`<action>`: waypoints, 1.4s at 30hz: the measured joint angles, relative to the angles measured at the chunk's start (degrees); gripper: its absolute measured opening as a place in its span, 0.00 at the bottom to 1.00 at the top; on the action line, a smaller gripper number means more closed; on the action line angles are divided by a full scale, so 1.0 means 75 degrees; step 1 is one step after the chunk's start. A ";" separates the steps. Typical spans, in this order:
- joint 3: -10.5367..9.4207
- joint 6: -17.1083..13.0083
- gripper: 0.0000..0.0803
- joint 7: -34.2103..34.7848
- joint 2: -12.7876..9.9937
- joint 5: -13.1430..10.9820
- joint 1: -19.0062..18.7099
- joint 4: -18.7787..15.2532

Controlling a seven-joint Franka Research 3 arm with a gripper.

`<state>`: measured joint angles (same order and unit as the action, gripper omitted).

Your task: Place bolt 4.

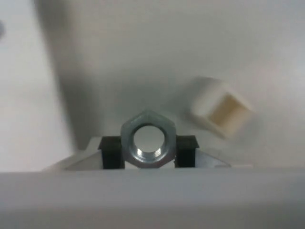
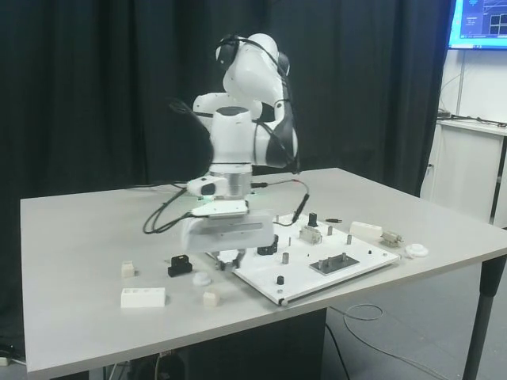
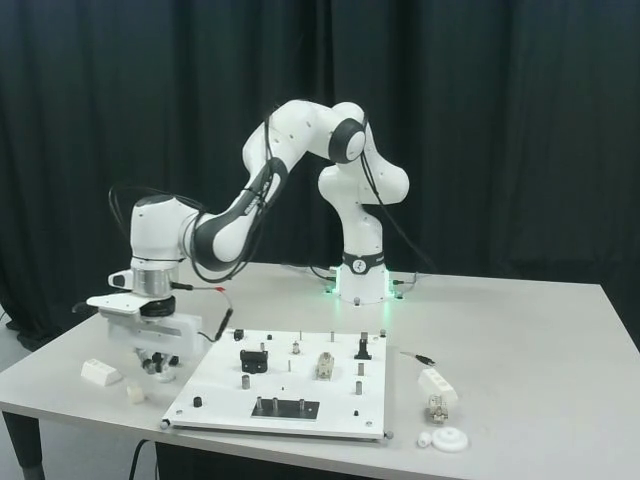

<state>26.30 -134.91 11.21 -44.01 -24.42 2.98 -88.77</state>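
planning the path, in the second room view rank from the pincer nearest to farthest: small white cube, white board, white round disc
From the pincer, at the table's far left:
1. small white cube, just below it near the front edge.
2. white board, alongside, mid-table.
3. white round disc, far across at the front right.

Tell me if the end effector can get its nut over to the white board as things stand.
Probably yes. The end effector grips the nut beside the board, with nothing visible standing between them.
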 joint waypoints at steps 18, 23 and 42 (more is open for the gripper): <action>0.0027 -0.0114 0.28 -0.1207 -0.0277 -0.0389 0.0889 0.0000; 0.0027 -0.0119 0.28 -0.1494 -0.0363 -0.0643 0.0979 0.0000; 0.0033 -0.0267 0.50 -0.2052 -0.0530 -0.0868 0.1119 0.0006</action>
<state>26.54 -136.92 -4.18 -47.98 -30.92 11.37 -88.72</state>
